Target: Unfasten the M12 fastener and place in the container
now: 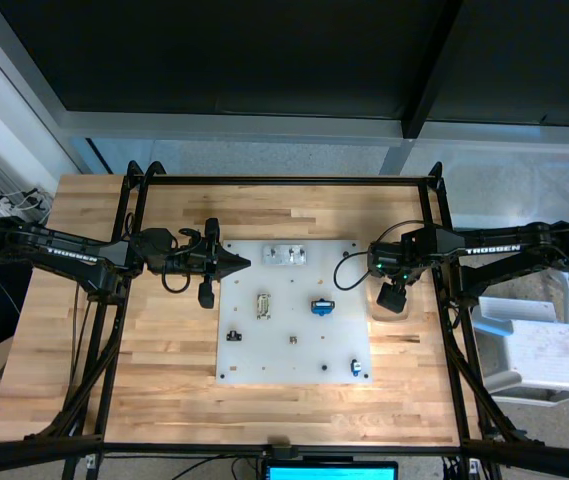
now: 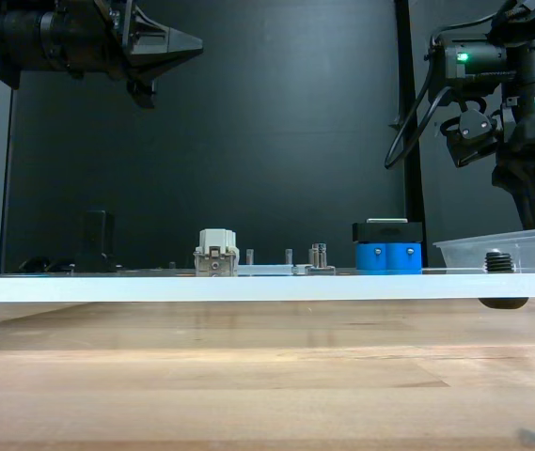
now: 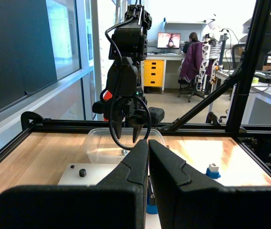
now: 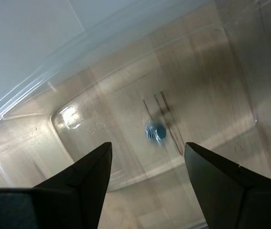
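Since it lies in the small clear plastic tub (image 2: 493,241), under my right claw (image 4: 147,147) spread wide, the small silver M12 nut (image 4: 155,132) rates, I judge: light, rigid, slippery; grip across flats. Left claw (image 1: 242,263): closed, over the white board's (image 1: 254,350) left edge.

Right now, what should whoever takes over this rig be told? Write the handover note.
The left end effector is shut, holds nothing, and hangs above the far left corner of the white board.
The right end effector is open and empty, poised over the container.
The nut is off the stud, whose ribs show bare. It shows blurred inside the container.
Done: unfastening and drop. Left: probably only retracting the right arm.
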